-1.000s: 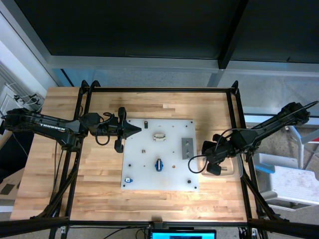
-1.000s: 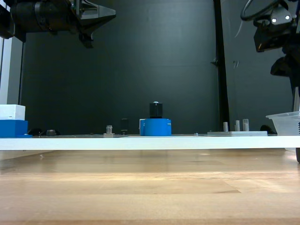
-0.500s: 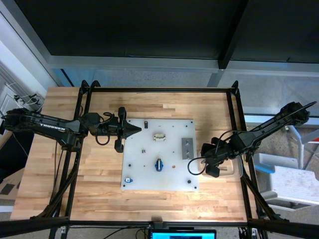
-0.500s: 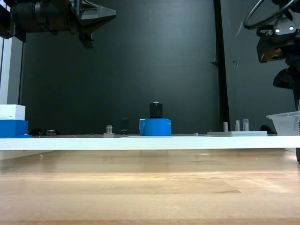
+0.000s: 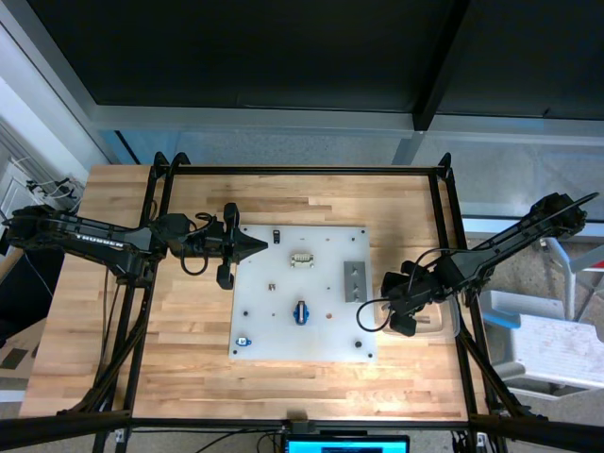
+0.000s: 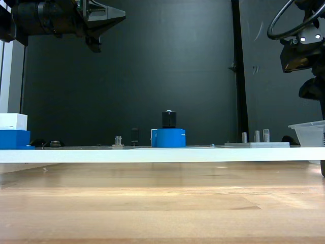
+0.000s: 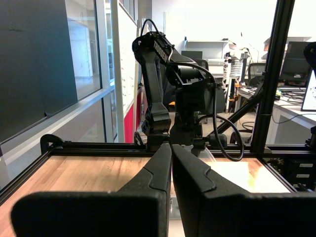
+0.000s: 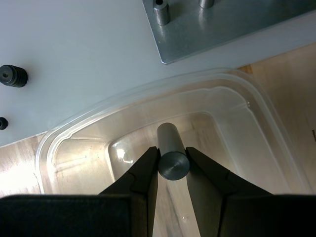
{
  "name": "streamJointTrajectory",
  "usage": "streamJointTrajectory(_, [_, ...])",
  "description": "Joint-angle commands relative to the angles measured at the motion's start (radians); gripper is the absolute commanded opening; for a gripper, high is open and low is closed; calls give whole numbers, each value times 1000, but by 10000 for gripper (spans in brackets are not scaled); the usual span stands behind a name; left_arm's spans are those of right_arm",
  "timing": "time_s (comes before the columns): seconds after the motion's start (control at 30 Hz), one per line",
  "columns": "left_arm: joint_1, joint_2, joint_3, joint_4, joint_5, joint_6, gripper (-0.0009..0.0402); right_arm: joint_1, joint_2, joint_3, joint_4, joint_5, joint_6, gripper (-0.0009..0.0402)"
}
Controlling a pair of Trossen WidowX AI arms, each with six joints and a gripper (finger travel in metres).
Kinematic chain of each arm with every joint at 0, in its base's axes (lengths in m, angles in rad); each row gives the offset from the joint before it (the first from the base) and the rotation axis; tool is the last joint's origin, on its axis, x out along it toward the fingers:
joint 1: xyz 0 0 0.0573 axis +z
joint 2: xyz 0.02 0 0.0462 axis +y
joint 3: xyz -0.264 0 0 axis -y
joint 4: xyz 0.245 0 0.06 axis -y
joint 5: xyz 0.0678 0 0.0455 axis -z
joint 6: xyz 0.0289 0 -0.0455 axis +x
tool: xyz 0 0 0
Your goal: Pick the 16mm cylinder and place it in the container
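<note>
Right gripper [image 8: 172, 149] has its fingers [image 8: 146, 170] clamped on the 16mm cylinder [image 8: 173, 165], holding it right above the container [image 8: 261, 116], over its open inside. Left gripper [image 7: 171, 148] hangs well away from the container, across the white task board [image 5: 302, 330], fingers pressed together, nothing between them.

A robotics lab: a wooden bench [image 5: 189, 377] framed in black rails [image 5: 302, 171], with robot arms holding the left pincer [image 5: 260, 246] at a white task board's [image 5: 283, 330] left edge and the right pincer [image 8: 171, 153] beside its right. Office desks [image 7: 276, 94] stand beyond.
</note>
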Motion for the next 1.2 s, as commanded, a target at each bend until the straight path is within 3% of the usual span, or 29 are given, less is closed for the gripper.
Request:
streamJointTrajectory(0.03, [0,0,0,0,0,0,0,0,1,-18,32,2,6,51])
streamJointTrajectory(0.77, [0,0,0,0,0,0,0,5,1,-19,13,2,24,183])
streamJointTrajectory(1.2, [0,0,0,0,0,0,0,5,-3,-2,-8,2,23,174])
